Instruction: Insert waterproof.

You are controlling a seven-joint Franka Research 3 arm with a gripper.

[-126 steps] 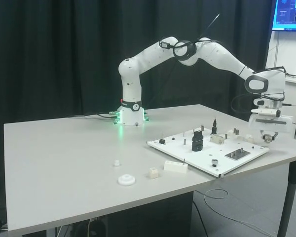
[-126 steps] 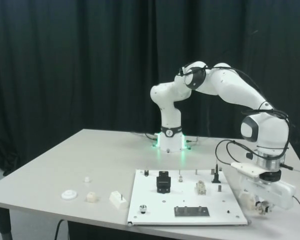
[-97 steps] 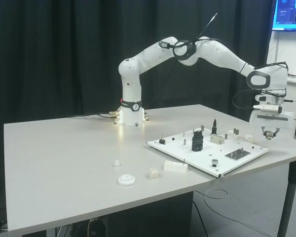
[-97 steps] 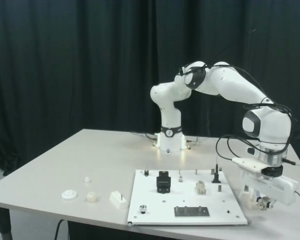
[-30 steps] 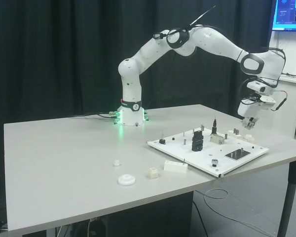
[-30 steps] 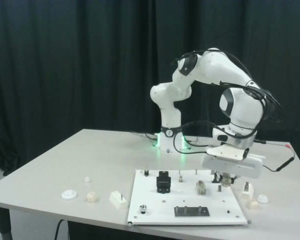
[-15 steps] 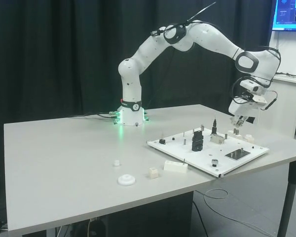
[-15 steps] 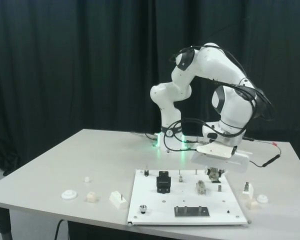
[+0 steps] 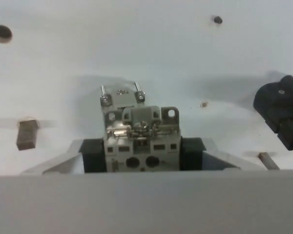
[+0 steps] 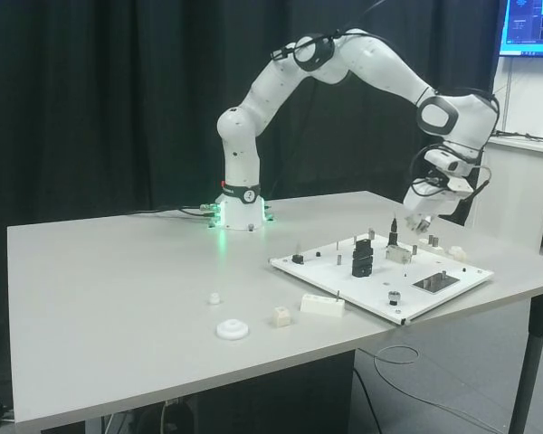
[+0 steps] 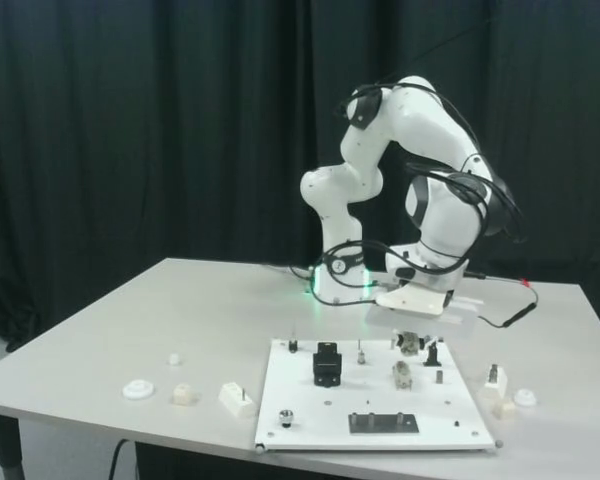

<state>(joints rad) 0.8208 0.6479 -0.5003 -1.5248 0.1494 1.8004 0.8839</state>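
Okay, going left to right across the table as the second room view shows it:

- Far left on the grey table [image 11: 210,310] there's a bunch of loose white bits: a flat disc [image 11: 138,389], a tiny knob [image 11: 173,358], a small block [image 11: 184,394] and a longer block with a pin sticking up [image 11: 237,398].
- Next comes the white board [image 11: 300,425]. A round knob [image 11: 286,417] sits near its front left corner, a black block [image 11: 327,363] stands further back, and a grey plate [image 11: 383,423] lies along the front edge.
- Behind the board is the arm's base, with green lights [image 11: 315,290] glowing at its foot.
- The gripper [image 11: 410,343] hangs low over the back right part of the board, just beside a small black upright post [image 11: 432,352].
- From the wrist camera, the black fingers [image 9: 94,155] are pinching the waterproof connector [image 9: 141,131] from both sides, so it's up in the claw.
- Right past the held connector, a small fitting with two screws [image 9: 121,99] sits on the board. I can't tell if the two touch.
- Off the board's right edge there are two more loose white parts: a little upright piece [image 11: 494,378] and a round one [image 11: 524,397].
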